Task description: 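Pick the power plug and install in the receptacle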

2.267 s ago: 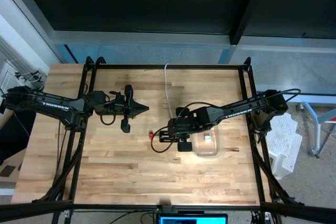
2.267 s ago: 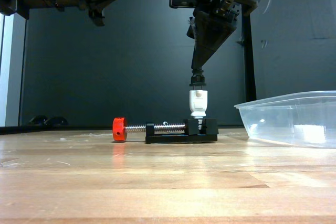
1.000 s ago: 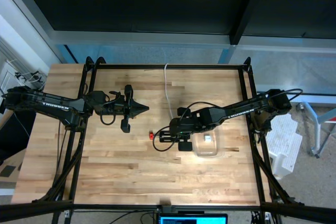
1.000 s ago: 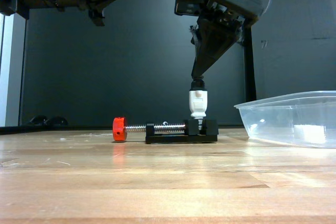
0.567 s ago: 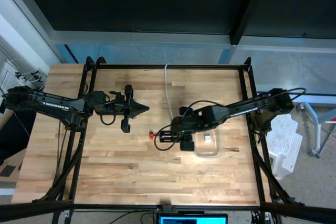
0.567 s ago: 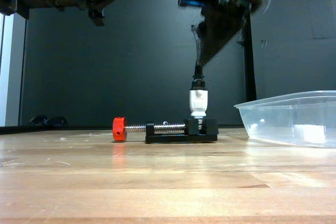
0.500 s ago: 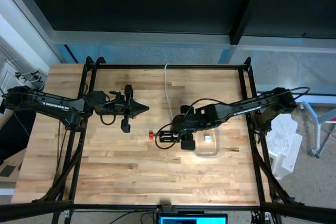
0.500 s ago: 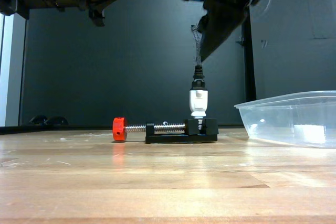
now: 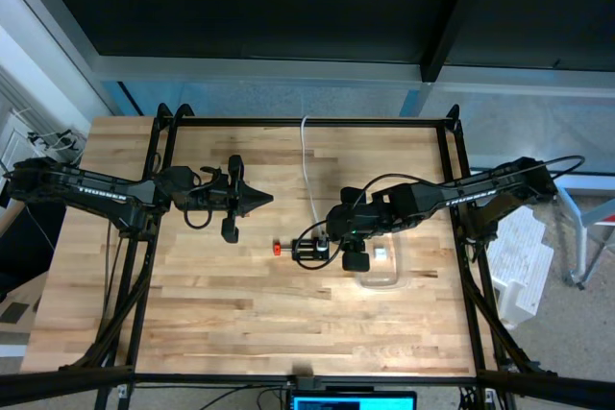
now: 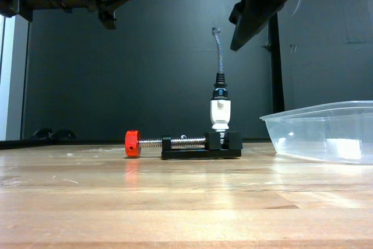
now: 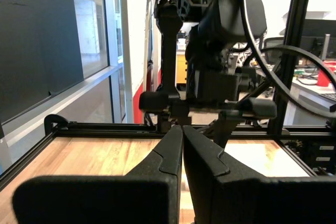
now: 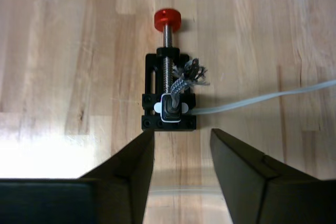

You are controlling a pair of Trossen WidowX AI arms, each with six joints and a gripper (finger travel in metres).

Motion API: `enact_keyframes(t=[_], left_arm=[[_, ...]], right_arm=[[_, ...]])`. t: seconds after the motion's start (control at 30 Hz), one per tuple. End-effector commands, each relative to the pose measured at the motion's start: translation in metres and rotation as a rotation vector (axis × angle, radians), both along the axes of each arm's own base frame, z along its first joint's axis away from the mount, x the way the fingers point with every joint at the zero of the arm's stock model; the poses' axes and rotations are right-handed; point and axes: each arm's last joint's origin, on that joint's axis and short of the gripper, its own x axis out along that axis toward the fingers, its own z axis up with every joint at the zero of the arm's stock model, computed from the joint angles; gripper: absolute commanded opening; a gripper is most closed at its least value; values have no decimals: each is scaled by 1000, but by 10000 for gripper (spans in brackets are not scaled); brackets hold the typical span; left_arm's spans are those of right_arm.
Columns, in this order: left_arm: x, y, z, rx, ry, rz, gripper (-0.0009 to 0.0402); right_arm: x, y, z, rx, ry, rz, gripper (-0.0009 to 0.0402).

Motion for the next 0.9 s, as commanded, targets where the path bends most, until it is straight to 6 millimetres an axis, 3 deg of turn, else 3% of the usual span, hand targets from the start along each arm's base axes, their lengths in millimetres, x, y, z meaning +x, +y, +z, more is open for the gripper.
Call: enact_keyframes(t=[0.03, 0.13, 0.23, 0.47, 0.9], left_arm=[[0, 0, 0, 0, 1, 0, 0], [1, 0, -1, 0, 4, 0, 0], [1, 0, -1, 0, 4, 0, 0], [1, 0, -1, 0, 3, 0, 0], [1, 0, -1, 0, 4, 0, 0]], right_arm=[[-13, -3, 12, 23, -95, 10, 69], [-30, -6, 23, 23, -191, 31, -6], [-45, -15, 31, -3, -287, 18, 12], [-74, -35, 35, -40, -533, 26, 1], [-101, -54, 19, 4, -906, 42, 0]])
